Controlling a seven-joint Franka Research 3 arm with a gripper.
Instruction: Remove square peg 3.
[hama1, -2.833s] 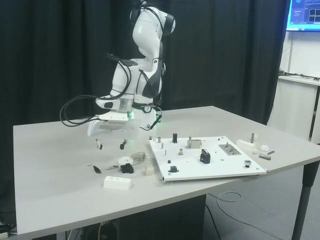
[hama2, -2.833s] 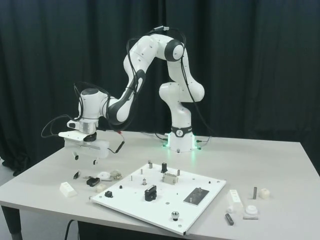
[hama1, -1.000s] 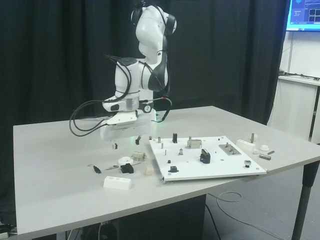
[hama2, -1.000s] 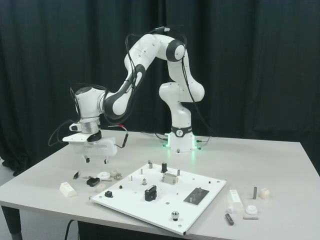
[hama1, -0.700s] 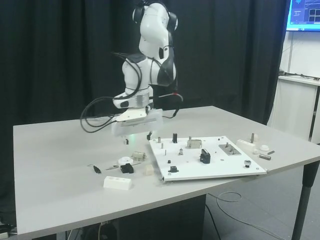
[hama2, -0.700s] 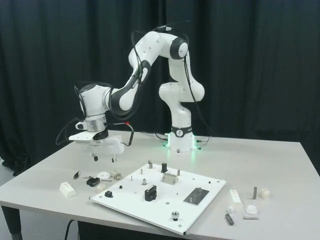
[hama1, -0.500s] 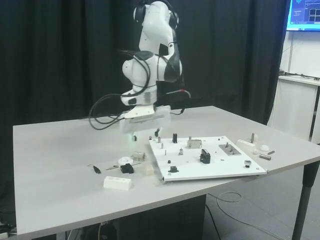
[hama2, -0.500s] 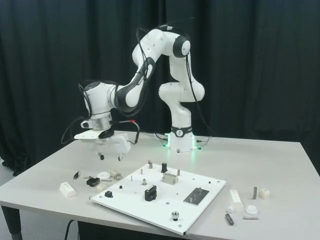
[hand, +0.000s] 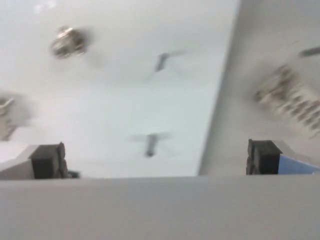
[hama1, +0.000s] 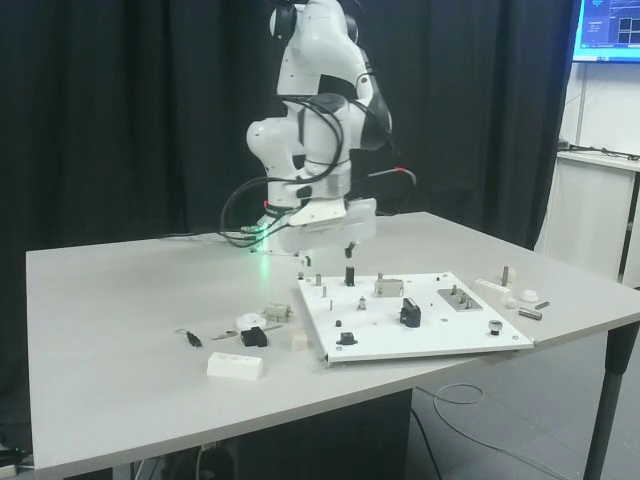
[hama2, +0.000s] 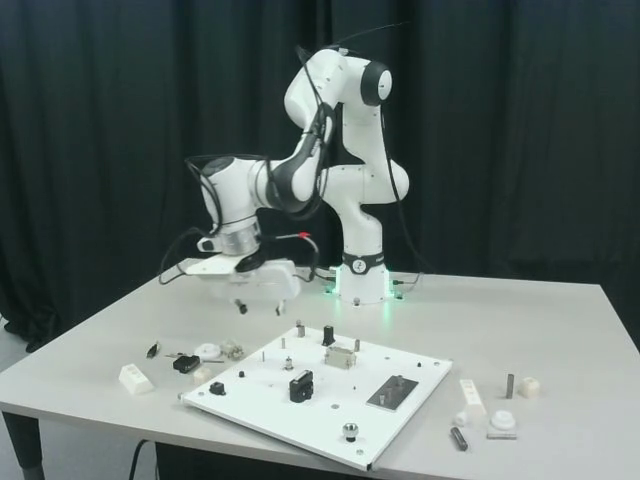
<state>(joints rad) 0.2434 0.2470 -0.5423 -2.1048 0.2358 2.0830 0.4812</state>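
Observation:
The white board (hama1: 440, 325) (hama2: 320, 410) lies on the grey table with several small pegs standing in it. A grey upright peg (hama1: 316, 279) (hama2: 299, 328) and a black one (hama1: 349, 274) (hama2: 328, 335) stand near its far left corner; I cannot tell which is square peg 3. My gripper (hama1: 323, 256) (hama2: 260, 307) hangs open above that corner, holding nothing. In the wrist view the gripper (hand: 155, 159) straddles the board's edge (hand: 215, 125), with two thin pins (hand: 150, 144) below it.
Loose parts lie left of the board: a white block (hama1: 236, 365) (hama2: 135, 378), a black piece (hama1: 253, 337), a threaded metal piece (hama1: 276, 313) (hand: 295, 102). White parts (hama1: 500, 290) (hama2: 468, 395) and a dark cylinder (hama1: 532, 313) lie to its right.
The arm has swung from above the loose parts on the left toward the board's far left corner. The gripper has stayed open and empty.

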